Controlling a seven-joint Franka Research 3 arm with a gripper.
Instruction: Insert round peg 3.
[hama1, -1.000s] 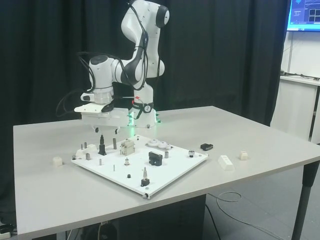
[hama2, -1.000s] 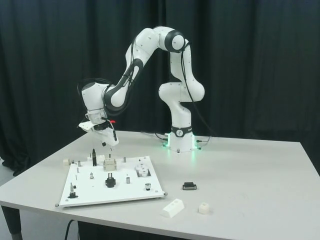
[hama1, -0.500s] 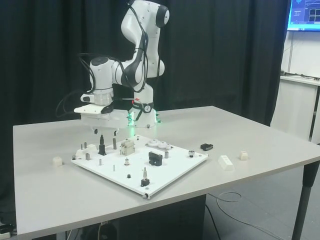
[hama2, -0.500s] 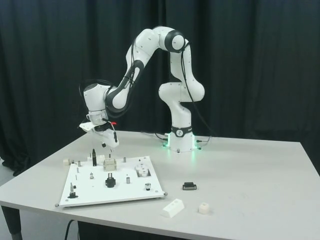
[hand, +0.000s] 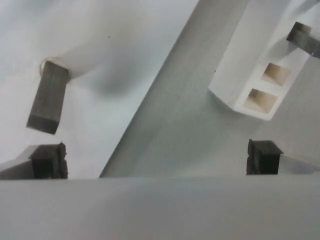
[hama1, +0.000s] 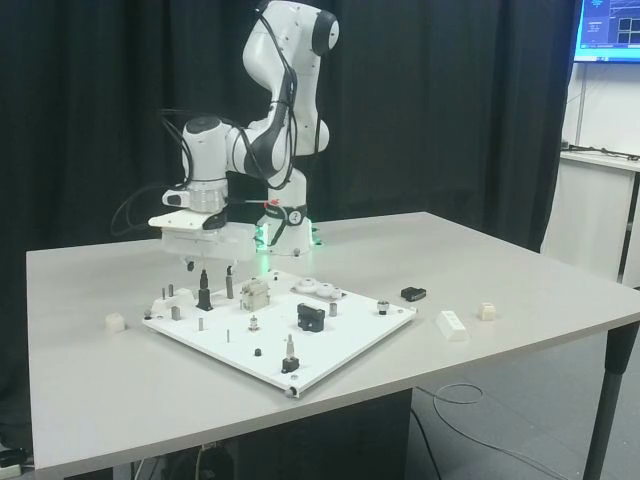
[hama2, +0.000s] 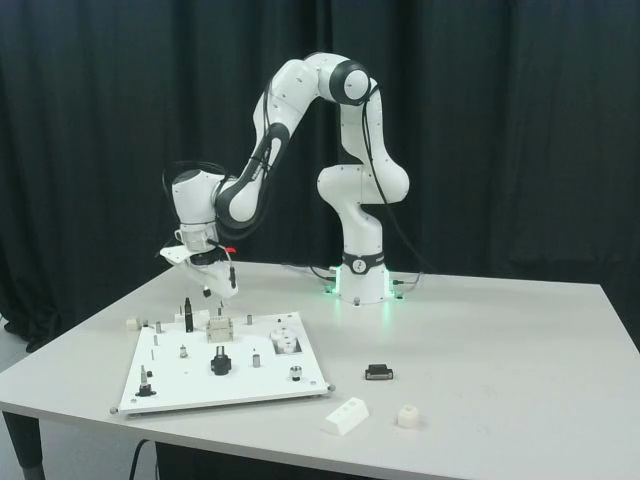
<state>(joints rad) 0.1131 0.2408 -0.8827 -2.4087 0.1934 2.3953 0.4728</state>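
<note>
Right, jaws released: fingertips (hand: 47, 160) stand wide apart and nothing is between them. The gripper (hand: 156, 159) hovers empty over the back-left corner of the white board (hama1: 350, 335), well above it.

Directly under the gap is a strip of bare grey table (hama1: 500, 260), not a peg.

My best guess for round peg 3 (hand: 47, 97) is the grey stub standing in the board. It sits outboard of one fingertip rather than between the two. I can't confirm the numbering from these views.

- Its long axis is upright, roughly in line with the fingers' approach.
- My read is that the next move needs a sideways shift toward the board, then a straight descent.
- There's only one arm (hama1: 270, 140), so no choice of which is nearer.

Counts:
- Wrist view:
  - two grey pegs, the second peg (hand: 302, 37) being at the frame edge
  - one white block (hand: 240, 75) with two square pockets, across the table strip from the board
- On the board: one tall black post (hama1: 204, 290) just below the gripper, plus several small fixtures too small to count reliably.
- Loose on the table — four pieces:
  - a white cube (hama1: 115, 322)
  - a black part (hama1: 413, 294)
  - a long white piece (hama1: 452, 325)
  - a small white piece (hama1: 487, 311)
</note>
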